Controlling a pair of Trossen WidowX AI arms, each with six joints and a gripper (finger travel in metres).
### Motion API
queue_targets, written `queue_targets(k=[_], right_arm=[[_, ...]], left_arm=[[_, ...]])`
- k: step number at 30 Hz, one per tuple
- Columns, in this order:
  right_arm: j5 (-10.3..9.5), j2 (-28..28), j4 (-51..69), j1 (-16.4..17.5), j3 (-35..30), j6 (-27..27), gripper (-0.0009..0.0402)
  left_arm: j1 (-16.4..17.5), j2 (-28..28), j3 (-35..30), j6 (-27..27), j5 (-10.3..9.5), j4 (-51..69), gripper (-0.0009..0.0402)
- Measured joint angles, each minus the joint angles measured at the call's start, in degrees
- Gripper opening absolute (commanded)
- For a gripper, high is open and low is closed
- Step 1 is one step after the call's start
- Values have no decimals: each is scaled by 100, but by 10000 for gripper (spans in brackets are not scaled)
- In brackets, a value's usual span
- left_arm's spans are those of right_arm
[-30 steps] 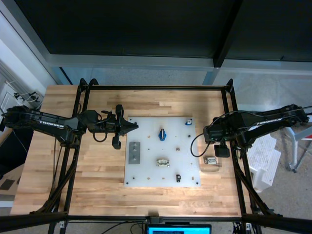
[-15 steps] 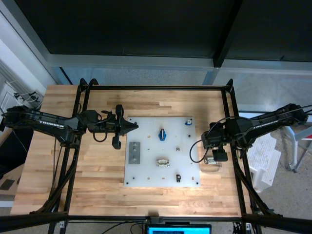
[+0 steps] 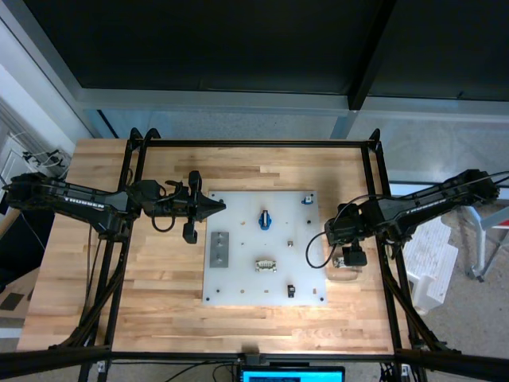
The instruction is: Pick the HAN10E connector and install on the hub
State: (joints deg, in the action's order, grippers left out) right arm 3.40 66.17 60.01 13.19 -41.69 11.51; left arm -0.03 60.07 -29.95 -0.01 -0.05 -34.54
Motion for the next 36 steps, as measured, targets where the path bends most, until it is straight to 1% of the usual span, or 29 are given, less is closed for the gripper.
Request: queue_targets(k=[10, 13, 22, 32, 36], right_arm=[[0, 184, -175, 31, 94, 26, 268], [0, 186, -280, 44, 129, 186, 267], [0, 190, -538, 85, 367, 417, 267], [-15, 190, -977, 122, 713, 579, 267], [-13, 190, -1005, 129, 754, 623, 267]], left_arm=[[2, 0, 0, 0, 0, 0, 0], [2, 0, 0, 2, 0, 0, 0], [2, 0, 0, 0, 0, 0, 0], [2, 0, 2, 2, 0, 0, 0], [2, 0, 2, 2, 2, 0, 0]])
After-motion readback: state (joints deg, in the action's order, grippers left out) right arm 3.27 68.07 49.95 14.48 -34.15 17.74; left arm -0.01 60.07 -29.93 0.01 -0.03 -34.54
